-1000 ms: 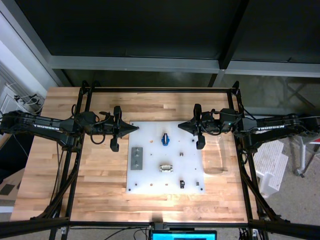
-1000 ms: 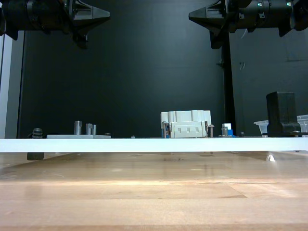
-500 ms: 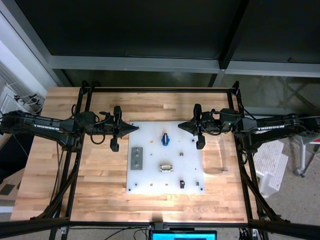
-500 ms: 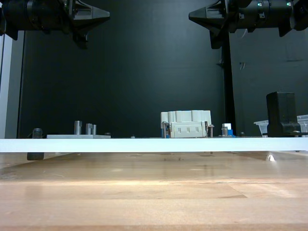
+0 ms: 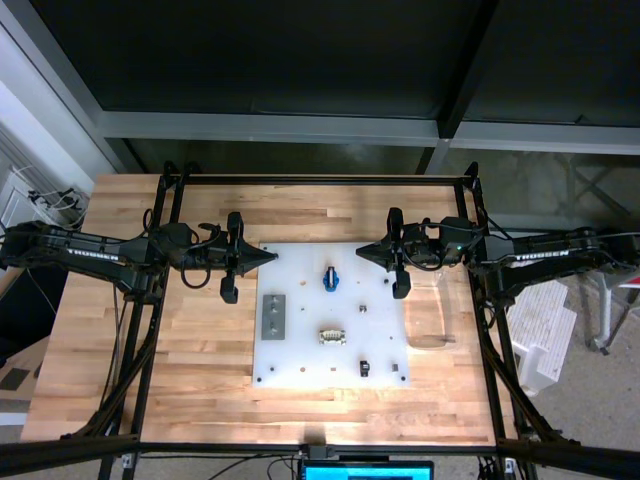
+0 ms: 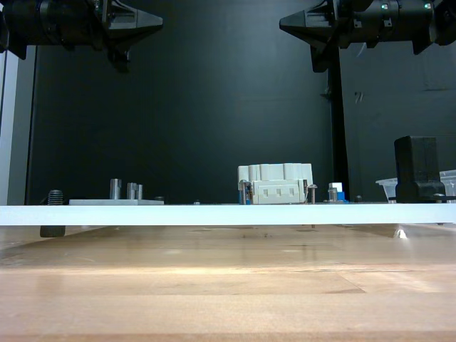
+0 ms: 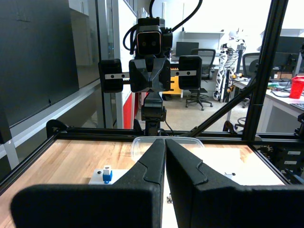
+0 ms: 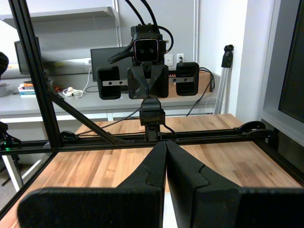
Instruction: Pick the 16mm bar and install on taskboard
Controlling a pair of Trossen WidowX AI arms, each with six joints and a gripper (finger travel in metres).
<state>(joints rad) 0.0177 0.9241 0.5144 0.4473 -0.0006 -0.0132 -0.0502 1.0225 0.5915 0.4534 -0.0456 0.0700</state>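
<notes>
Left gripper [image 5: 272, 257], right gripper [image 5: 360, 253] closed empty near board's [image 5: 300, 352] far corners; bar unseen, so blind descent could strike fixtures [image 5: 333, 337].

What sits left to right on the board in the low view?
Black stud, grey peg plate, cream connector, blue part, black block. Above them: left gripper, then right gripper, both shut. 16mm bar: cannot tell.
</notes>
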